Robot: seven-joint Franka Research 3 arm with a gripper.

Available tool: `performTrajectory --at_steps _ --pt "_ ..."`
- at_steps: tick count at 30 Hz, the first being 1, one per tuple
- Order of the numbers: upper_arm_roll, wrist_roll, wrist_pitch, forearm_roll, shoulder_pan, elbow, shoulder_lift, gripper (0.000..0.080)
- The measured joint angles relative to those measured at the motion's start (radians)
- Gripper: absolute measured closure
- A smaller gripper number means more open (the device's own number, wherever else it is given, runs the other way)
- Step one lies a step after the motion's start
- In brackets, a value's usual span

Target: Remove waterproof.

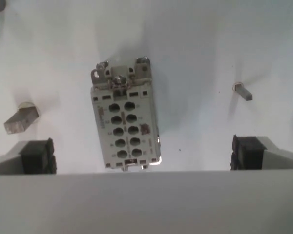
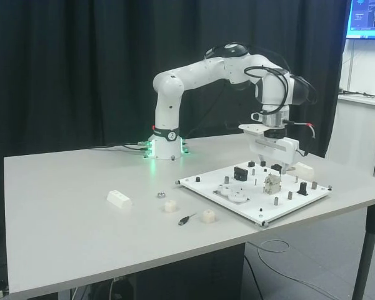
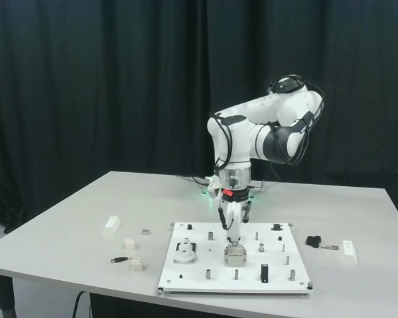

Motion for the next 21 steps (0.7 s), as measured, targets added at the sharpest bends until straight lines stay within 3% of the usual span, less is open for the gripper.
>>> performTrajectory --at_steps 21 --pt "0.028 0.004 0.000 0.000 -0.025 0.024 0.002 0.0003"
